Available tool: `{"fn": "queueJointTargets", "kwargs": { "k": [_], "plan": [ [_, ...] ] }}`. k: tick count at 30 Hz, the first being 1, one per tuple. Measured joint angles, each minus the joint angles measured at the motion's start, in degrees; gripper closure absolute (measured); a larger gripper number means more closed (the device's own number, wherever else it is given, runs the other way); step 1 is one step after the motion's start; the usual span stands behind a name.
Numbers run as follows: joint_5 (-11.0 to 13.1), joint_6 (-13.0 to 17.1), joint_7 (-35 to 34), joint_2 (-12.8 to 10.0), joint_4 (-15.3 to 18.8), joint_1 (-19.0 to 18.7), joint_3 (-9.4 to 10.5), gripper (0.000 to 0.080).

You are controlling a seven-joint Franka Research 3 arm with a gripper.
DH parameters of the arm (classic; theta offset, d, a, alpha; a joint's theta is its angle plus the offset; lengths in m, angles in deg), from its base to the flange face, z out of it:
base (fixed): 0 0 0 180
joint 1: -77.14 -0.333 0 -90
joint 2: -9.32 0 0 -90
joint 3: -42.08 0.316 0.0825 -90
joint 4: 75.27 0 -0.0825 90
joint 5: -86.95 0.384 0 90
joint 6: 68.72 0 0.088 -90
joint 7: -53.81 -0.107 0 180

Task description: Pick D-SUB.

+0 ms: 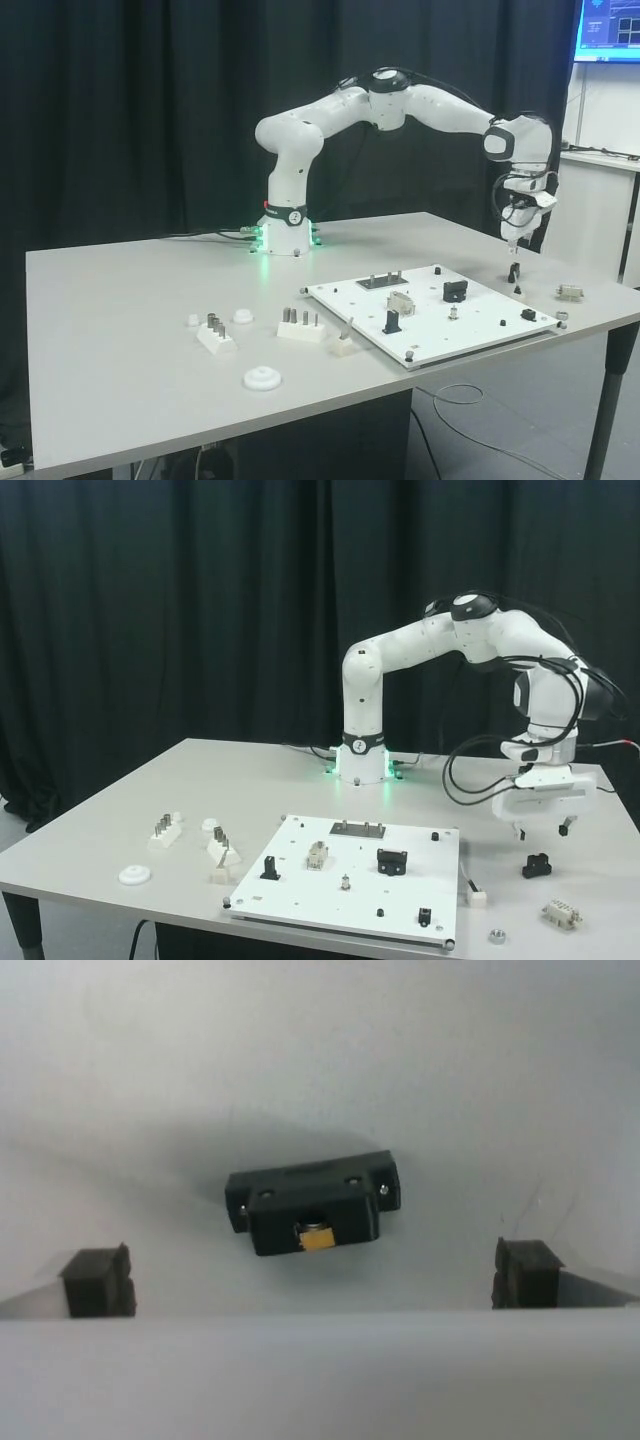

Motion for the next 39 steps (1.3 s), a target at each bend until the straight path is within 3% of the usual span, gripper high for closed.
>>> {"fn": "queueJointTargets", "kwargs": {
  "k": [12,28,39],
  "plan": [
    [1.9,-0.3,9.7,0.0,-0.5,2.1,2.73,0.0003],
    [2.3,-0.3,10.7,-0.1,-2.6,4.8,5.66,0.0003],
    [2.3,0.4,10.7,-0.5,-3.3,5.9,6.66,0.0003]
  ]
}}
